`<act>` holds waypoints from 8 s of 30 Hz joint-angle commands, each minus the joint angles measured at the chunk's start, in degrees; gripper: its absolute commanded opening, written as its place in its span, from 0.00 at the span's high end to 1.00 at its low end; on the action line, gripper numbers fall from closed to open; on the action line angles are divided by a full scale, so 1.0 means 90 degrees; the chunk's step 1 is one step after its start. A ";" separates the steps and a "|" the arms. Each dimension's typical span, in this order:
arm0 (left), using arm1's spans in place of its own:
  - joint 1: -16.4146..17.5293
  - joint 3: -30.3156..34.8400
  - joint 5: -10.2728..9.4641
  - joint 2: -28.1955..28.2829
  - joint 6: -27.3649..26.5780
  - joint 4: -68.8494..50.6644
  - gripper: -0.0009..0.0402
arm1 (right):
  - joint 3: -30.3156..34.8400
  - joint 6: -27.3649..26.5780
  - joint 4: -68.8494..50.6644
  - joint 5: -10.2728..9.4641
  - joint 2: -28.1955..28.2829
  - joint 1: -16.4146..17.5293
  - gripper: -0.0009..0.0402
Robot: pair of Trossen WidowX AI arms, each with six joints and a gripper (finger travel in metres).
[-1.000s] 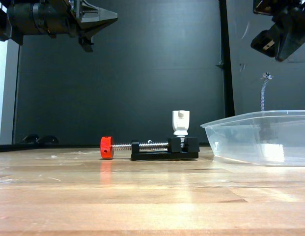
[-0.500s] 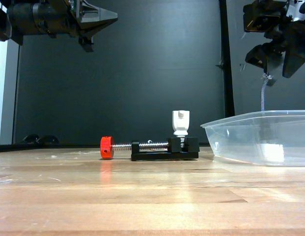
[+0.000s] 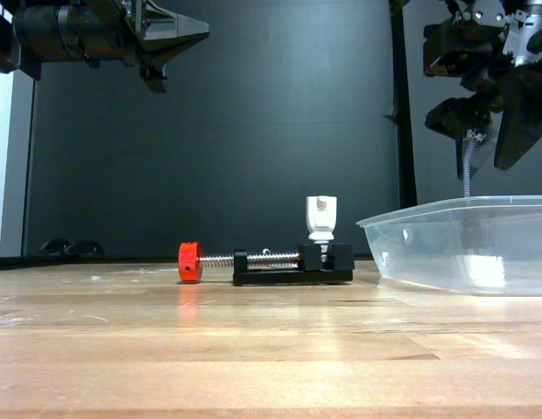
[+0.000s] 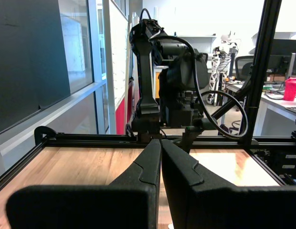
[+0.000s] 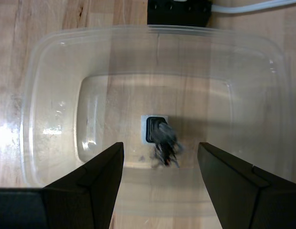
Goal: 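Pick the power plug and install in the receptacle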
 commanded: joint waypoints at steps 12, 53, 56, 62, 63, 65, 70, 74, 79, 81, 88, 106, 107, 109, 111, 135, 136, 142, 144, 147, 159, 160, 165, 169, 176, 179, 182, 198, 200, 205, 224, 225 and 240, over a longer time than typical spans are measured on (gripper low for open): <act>0.0000 0.0002 0.0000 0.0002 0.0000 0.0000 0.98 | -0.0646 0.0044 0.1073 0.0168 0.0100 0.0177 0.45; 0.0000 0.0002 0.0000 0.0002 0.0000 0.0000 0.98 | -0.1416 0.0049 0.2290 0.0233 0.0100 0.0219 0.55; 0.0002 0.0002 0.0000 0.0002 0.0000 0.0000 0.98 | -0.1418 0.0051 0.2331 0.0284 0.0100 0.0219 0.58; 0.0000 0.0002 0.0000 0.0002 0.0000 0.0000 0.98 | -0.1455 0.0075 0.2414 0.0340 0.0100 0.0219 0.61; 0.0000 0.0002 0.0000 0.0002 0.0000 0.0000 0.98 | -0.1460 0.0075 0.2426 0.0340 0.0100 0.0219 0.62; 0.0002 0.0002 0.0000 0.0002 0.0000 0.0000 0.98 | -0.1460 0.0066 0.2429 0.0340 0.0100 0.0216 0.64; 0.0002 0.0002 0.0000 0.0002 0.0000 0.0000 0.98 | -0.1479 0.0068 0.2455 0.0342 0.0100 0.0216 0.69; 0.0002 0.0002 0.0000 0.0002 0.0000 0.0000 0.98 | -0.1489 0.0066 0.2455 0.0342 0.0100 0.0216 0.73; 0.0000 0.0002 0.0000 0.0002 0.0000 0.0000 0.98 | -0.1494 0.0066 0.2458 0.0342 0.0100 0.0214 0.80; 0.0000 0.0002 0.0000 0.0002 0.0000 0.0000 0.98 | -0.1494 0.0061 0.2455 0.0342 0.0100 0.0216 0.84; 0.0000 0.0002 0.0000 0.0002 0.0000 0.0000 0.98 | -0.1494 0.0061 0.2465 0.0340 0.0097 0.0216 0.95; 0.0000 0.0002 0.0000 0.0002 0.0000 0.0000 0.98 | -0.1481 0.0066 0.2429 0.0338 -0.0041 0.0216 0.98; 0.0002 0.0002 0.0000 0.0002 0.0000 0.0000 0.98 | -0.1467 0.0066 0.2414 0.0338 -0.0049 0.0216 0.98; 0.0000 0.0002 0.0000 0.0002 0.0000 0.0000 0.98 | -0.1443 0.0066 0.2412 0.0338 -0.0075 0.0219 0.98; 0.0002 0.0002 0.0000 0.0002 0.0000 0.0000 0.98 | -0.1430 0.0066 0.2412 0.0340 -0.0095 0.0216 0.98; 0.0002 0.0002 0.0000 0.0002 0.0000 0.0000 0.98 | -0.1430 0.0068 0.2229 0.0340 -0.0301 0.0214 0.98; 0.0000 0.0002 0.0000 0.0002 0.0000 0.0000 0.98 | -0.1430 0.0068 0.2229 0.0340 -0.0301 0.0216 0.98; 0.0002 0.0002 0.0000 0.0002 0.0000 0.0000 0.98 | -0.1430 0.0066 0.2232 0.0340 -0.0301 0.0216 0.98; 0.0000 0.0002 0.0000 0.0002 0.0000 0.0000 0.98 | -0.1430 0.0068 0.2229 0.0338 -0.0301 0.0216 0.98; 0.0002 0.0002 0.0000 0.0002 0.0000 0.0000 0.98 | -0.1430 0.0068 0.2229 0.0338 -0.0301 0.0214 0.98; 0.0000 0.0002 0.0000 0.0002 0.0000 0.0000 0.98 | -0.0367 -0.0010 0.0896 0.0333 -0.0345 0.0199 0.98; 0.0002 0.0002 0.0000 0.0002 0.0000 0.0000 0.98 | -0.0240 -0.0005 0.0753 0.0333 -0.0345 0.0199 0.98; 0.0000 0.0002 0.0000 0.0002 0.0000 0.0000 0.98 | 0.0386 -0.0012 0.0051 0.0335 -0.0367 0.0170 0.98; 0.0000 0.0002 0.0000 0.0002 0.0000 0.0000 0.98 | 0.0687 -0.0012 -0.0172 0.0338 -0.0364 0.0143 0.98; 0.0002 0.0002 0.0000 0.0002 0.0000 0.0000 0.98 | 0.0765 -0.0002 0.0124 0.0697 -0.0160 -0.0022 0.98; 0.0000 0.0002 0.0000 0.0002 0.0000 0.0000 0.98 | 0.0852 -0.0012 0.0393 0.0733 0.0092 -0.0056 0.98; 0.0000 0.0002 0.0000 0.0002 0.0000 0.0000 0.98 | 0.1018 -0.0034 0.0568 0.0835 0.0403 -0.0097 0.98; 0.0002 0.0002 0.0000 0.0002 0.0000 0.0000 0.98 | 0.2188 -0.0495 0.0872 0.0840 0.1967 -0.0376 0.98; 0.0000 0.0002 0.0000 0.0002 0.0000 0.0000 0.98 | 0.2302 -0.0585 0.0916 0.0838 0.2106 -0.0413 0.98; 0.0000 0.0002 0.0000 0.0002 0.0000 0.0000 0.98 | 0.2472 -0.0646 0.1015 0.0835 0.2390 -0.0415 0.98; 0.0002 0.0002 0.0000 0.0002 0.0000 0.0000 0.98 | 0.2382 -0.0678 0.1173 0.0852 0.2477 -0.0415 0.98; 0.0000 0.0002 0.0000 0.0002 0.0000 0.0000 0.98 | 0.2373 -0.0678 0.1200 0.0852 0.2477 -0.0415 0.98; 0.0002 0.0002 0.0000 0.0002 0.0000 0.0000 0.98 | 0.2339 -0.0617 0.1275 0.0950 0.2499 -0.0415 0.98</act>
